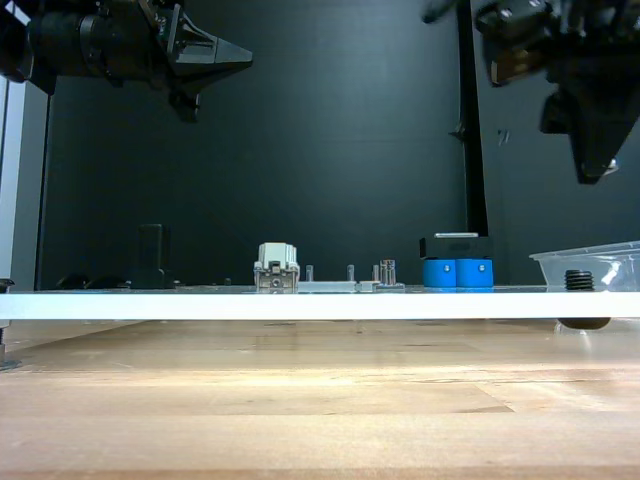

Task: Unfasten the M12 nut and place it in the container

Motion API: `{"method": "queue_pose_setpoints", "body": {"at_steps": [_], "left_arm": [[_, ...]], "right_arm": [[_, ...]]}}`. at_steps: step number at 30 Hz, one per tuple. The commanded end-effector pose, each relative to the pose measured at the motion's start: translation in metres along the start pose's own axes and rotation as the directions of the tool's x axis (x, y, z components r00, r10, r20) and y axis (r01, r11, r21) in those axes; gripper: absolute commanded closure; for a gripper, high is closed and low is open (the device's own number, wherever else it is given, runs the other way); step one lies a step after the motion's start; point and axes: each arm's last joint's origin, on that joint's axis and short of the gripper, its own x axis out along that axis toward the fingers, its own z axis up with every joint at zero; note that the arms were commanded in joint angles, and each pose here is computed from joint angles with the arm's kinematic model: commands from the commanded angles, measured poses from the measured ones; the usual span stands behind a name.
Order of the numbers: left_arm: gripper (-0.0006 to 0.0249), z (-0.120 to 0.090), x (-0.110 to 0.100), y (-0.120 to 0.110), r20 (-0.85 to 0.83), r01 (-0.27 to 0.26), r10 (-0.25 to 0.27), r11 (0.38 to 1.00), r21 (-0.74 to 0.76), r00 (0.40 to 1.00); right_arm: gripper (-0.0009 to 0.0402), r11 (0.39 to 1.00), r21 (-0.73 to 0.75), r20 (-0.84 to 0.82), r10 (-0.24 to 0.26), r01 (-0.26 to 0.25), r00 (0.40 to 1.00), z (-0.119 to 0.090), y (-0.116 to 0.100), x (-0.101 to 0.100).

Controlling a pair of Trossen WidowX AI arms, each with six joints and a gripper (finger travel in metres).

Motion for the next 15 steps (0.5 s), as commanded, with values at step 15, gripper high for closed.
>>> {"method": "queue_pose_setpoints", "body": {"at_steps": [15], "left_arm": [[0.0243,0.0,0.0,0.0,0.0,0.0,0.0,1.0,0.0,1.0]], "right_arm": [[0.0313,0.993,0.083,-0.047,-0.084,0.088,0.995,-0.048,-0.063,0.033]]}}
